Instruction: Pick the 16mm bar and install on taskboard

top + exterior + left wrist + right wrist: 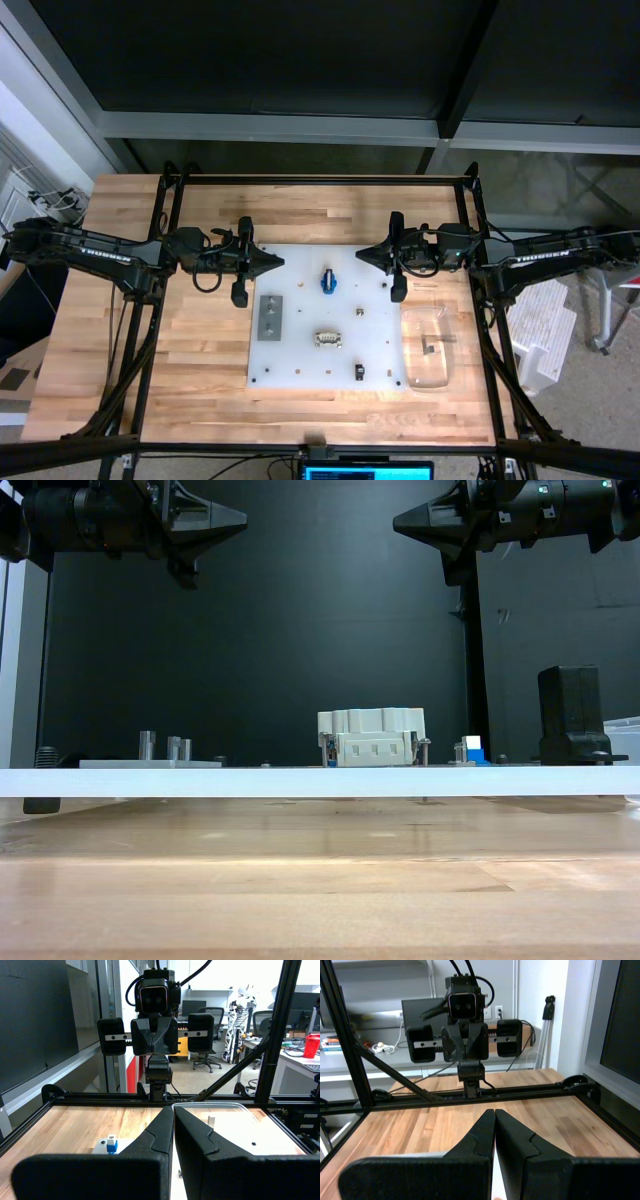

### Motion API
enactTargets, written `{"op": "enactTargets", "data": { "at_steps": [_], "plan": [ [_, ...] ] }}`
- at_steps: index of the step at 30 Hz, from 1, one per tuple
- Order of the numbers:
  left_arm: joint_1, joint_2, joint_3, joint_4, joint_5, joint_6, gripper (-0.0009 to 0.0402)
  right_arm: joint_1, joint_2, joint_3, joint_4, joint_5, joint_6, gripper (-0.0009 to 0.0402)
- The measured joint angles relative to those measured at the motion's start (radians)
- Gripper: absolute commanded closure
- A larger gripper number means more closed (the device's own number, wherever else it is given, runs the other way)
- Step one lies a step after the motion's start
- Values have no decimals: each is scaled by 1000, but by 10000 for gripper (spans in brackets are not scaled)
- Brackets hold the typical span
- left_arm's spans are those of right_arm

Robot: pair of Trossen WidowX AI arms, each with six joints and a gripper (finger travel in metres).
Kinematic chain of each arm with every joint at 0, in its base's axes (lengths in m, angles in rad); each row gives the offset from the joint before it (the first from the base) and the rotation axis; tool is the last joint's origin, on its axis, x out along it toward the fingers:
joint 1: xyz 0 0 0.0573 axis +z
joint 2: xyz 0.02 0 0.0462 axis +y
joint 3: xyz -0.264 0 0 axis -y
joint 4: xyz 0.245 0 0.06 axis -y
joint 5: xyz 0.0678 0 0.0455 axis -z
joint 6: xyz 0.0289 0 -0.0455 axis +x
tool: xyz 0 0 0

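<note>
Task not started: the 16mm bar (428,348) lies in the clear tray (426,389) beside the taskboard (296,360), while the left gripper (274,262) and right gripper (364,253) hover above its far edge, fingers pressed together, empty.

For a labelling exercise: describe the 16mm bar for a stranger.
Left gripper and right gripper hang shut above the white taskboard. Right of it lies a clear tray; the 16mm bar is the stubby dark peg inside, not the thinner, paler pin.
</note>
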Motion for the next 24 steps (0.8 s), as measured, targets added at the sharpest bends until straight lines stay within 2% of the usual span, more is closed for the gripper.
{"op": "enactTargets", "data": {
  "at_steps": [14, 24],
  "plan": [
    [0, 0, 0, 0, 0, 0, 393, 0, 1, 1, 47, 0, -1, 393],
    [0, 0, 0, 0, 0, 0, 393, 16, -4, 147, -384, -3, 15, 393]
  ]
}}
